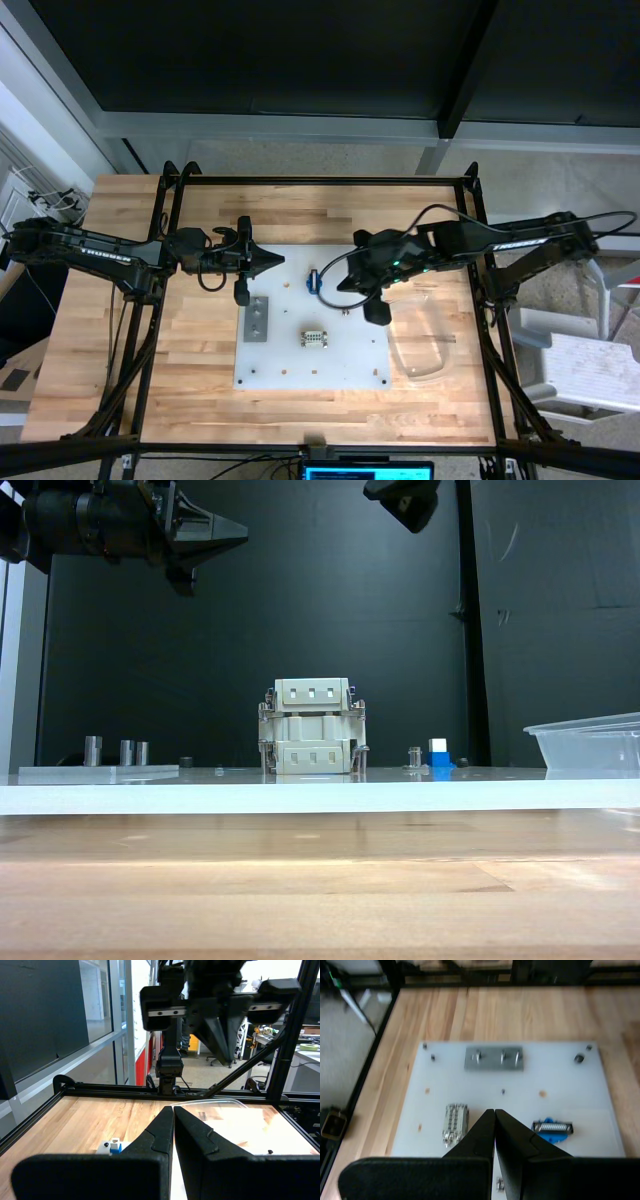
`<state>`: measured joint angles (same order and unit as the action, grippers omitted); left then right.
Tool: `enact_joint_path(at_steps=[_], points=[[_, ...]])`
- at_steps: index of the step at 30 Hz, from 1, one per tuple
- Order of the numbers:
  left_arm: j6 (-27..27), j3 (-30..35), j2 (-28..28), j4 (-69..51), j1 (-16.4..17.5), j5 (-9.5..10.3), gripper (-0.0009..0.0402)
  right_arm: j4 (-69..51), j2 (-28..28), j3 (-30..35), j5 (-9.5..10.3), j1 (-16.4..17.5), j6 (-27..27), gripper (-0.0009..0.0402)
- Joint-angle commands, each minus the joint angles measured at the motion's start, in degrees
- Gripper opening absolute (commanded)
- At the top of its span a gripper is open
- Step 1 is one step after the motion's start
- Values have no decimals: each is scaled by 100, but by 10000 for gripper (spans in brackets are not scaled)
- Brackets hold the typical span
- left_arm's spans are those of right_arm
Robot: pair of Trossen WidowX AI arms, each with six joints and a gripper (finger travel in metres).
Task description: Remove the HAN10-E connector and place it in the container
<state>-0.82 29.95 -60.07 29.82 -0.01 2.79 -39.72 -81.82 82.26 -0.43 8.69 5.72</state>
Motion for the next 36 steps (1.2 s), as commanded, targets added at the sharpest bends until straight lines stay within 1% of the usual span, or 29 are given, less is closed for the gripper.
enact_joint_path(at_steps=[1,7,10,11,13,24,30,33,36], points=[[2,0,-2,4,2,-2,0,-649,-498,671,-11,63,4,0],[2,0,-2,4,2,-2,0,-1665,-1360,1637,-11,120,7,0],[2,0,-4,4,0,-2,0,-2122,-1753,2037,-59,151,4,0],[2,0,-4,2,0,-2,0,-2229,-1895,2162,-109,162,2,0],[2,0,-2,2,2,-2,0,-2426,-2098,2398,-155,192,4,0],[2,0,-2,2,2,-2,0,-3222,-3099,3558,-151,308,310,0],[2,0,-4,2,2,0,0,-3517,-3519,4002,-138,363,595,0],[2,0,-2,4,2,-2,0,-3582,-3683,4118,-131,398,638,1],[2,0,-2,2,2,-2,0,-3593,-3801,4166,-122,439,741,12]])
